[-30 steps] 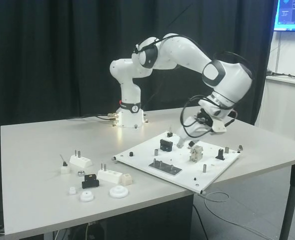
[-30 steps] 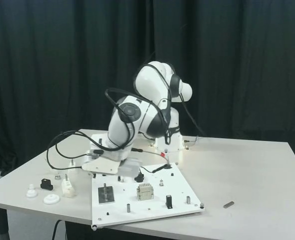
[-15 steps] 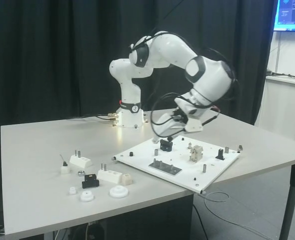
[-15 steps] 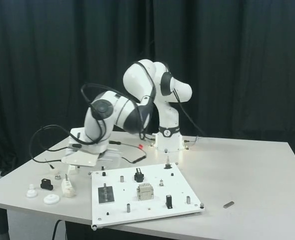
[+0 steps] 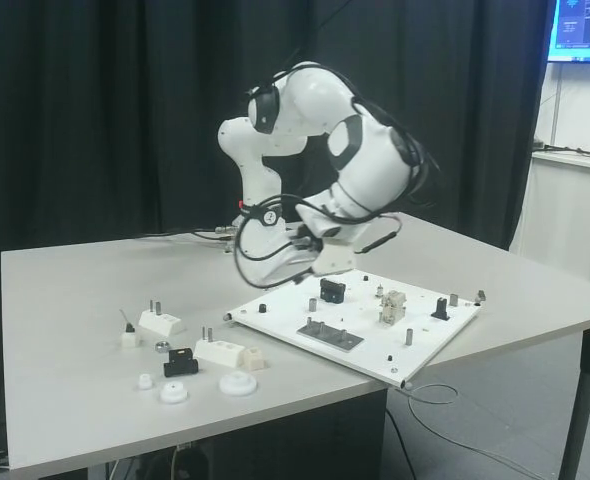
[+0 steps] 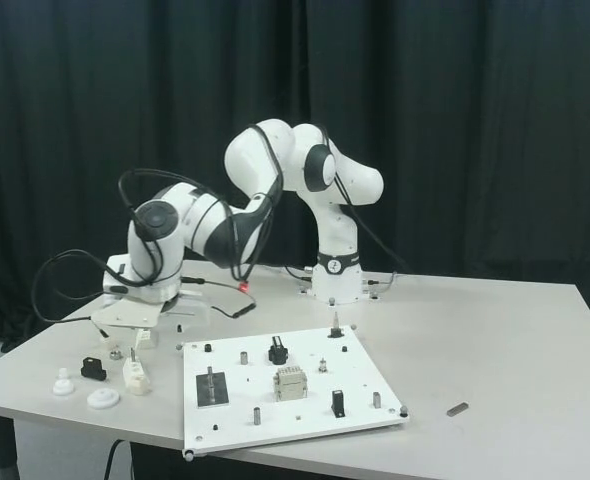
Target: Pick round peg 2.
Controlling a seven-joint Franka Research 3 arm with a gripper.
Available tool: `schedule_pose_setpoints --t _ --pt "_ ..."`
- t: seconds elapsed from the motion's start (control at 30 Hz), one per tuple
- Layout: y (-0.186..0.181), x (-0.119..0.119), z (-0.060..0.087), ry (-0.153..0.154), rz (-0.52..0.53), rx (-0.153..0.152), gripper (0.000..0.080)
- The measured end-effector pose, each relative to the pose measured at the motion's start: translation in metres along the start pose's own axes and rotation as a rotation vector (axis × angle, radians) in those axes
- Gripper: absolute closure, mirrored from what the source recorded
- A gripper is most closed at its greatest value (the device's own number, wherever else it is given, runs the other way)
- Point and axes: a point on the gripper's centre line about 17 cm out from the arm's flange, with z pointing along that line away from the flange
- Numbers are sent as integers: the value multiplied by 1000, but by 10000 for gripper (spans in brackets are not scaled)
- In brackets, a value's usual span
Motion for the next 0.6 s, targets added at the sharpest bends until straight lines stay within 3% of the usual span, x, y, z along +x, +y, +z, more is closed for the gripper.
schedule_pose_setpoints --t 0.6 --pt "36 -40 52 -55 -10 85 3"
